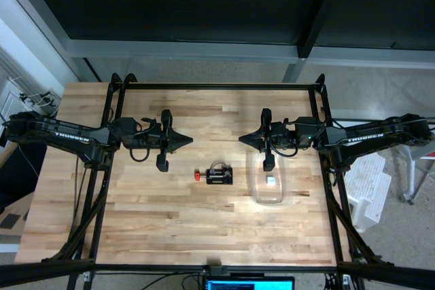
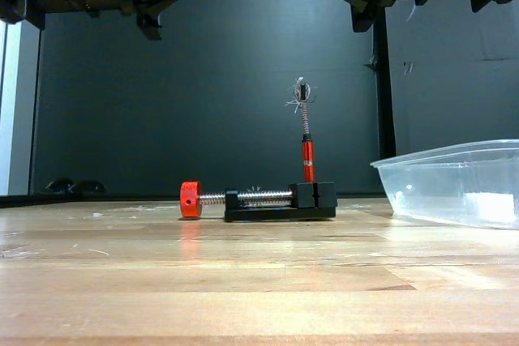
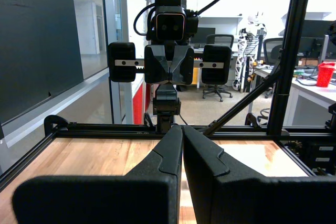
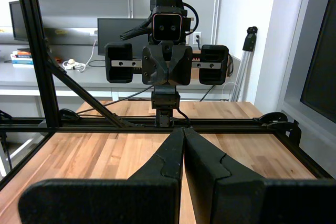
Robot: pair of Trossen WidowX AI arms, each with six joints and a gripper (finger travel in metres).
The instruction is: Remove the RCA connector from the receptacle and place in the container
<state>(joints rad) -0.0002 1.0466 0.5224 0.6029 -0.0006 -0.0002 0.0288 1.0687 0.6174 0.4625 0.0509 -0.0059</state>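
At mid-worktop [image 1: 170, 222], upright in the receptacle [image 2: 280, 200]: one RCA connector [image 2: 307, 160], slender red barrel under a silvery spring with a frayed wire tip. One receptacle, black, red knob toward the left arm's side. One container [image 2: 454, 169], clear, near on the right, holding one pale square chip [image 1: 270, 180]. Two grippers, left gripper [image 1: 190, 140] and right gripper [image 1: 240, 139], both clenched empty, high above, tips facing.

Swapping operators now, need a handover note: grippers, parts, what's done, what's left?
Left gripper: fingers shut, parked high over the table's left half, empty.
Right gripper: same, over the right half.
RCA connector: upright in the receptacle, mid-table.
Container: right of the receptacle, holding only a small pale chip.
Done: nothing. Left: pull the connector, place it in the container.
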